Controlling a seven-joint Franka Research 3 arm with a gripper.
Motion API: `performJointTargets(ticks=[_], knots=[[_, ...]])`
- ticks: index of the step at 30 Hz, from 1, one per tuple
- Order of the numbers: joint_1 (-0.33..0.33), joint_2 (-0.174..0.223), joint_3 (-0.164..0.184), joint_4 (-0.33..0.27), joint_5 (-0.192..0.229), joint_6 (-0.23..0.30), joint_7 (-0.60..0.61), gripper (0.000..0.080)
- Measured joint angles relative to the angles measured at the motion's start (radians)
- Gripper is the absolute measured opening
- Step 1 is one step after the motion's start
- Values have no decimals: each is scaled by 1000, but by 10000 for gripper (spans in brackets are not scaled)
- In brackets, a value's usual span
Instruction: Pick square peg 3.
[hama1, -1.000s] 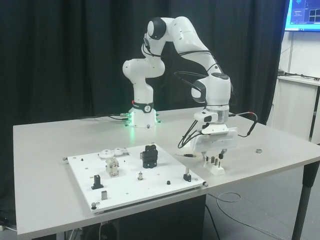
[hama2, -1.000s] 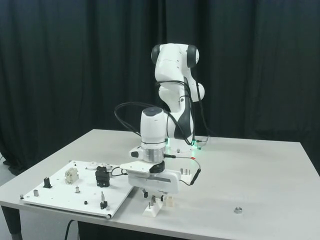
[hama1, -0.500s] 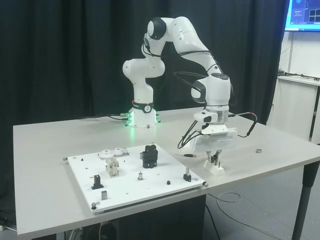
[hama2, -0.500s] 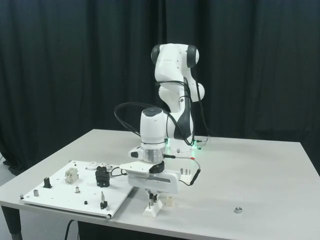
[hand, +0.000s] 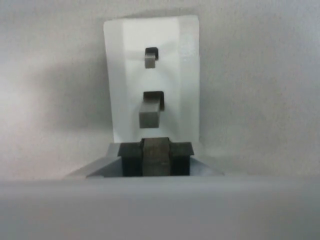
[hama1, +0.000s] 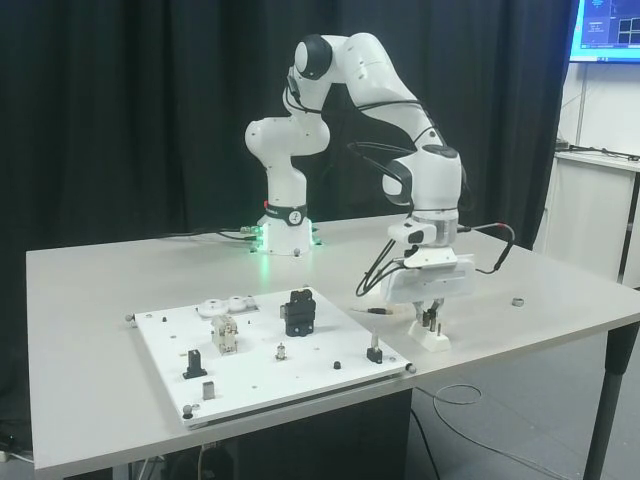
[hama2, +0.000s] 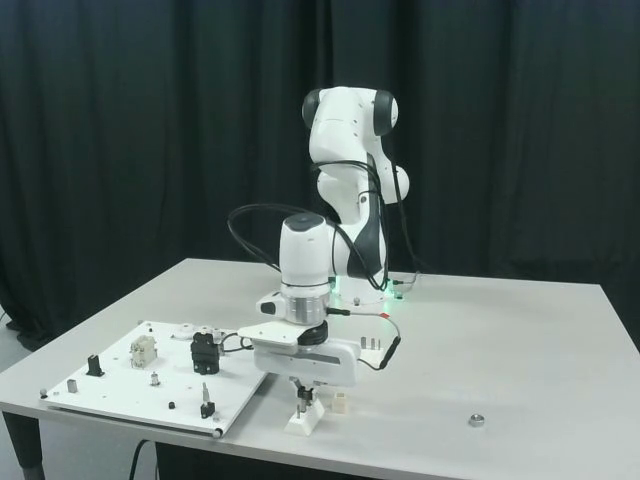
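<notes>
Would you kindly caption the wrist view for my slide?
Gripper shut on a square peg above the white peg holder.

a: where is the arm?
b: the white arm (hama1: 385, 90) bends from its base down to the gripper (hama1: 429, 318), which hangs just over a small white peg holder (hama1: 432, 338) near the grey table's (hama1: 90, 290) front edge.
a: and beside it?
b: a white board (hama1: 262, 352) carrying small black and grey fixtures, and a small nut (hama1: 518, 299) well apart.

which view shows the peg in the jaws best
The wrist view: the square peg sits clamped between the dark jaws, close up, above the white peg holder. Both room views show only the gripper low over that holder; the peg is too small.
</notes>
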Motion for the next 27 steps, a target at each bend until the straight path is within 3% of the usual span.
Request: performJointTargets(ticks=[27], knots=[[0, -59, -12, 34, -1, -116, -17, 110]])
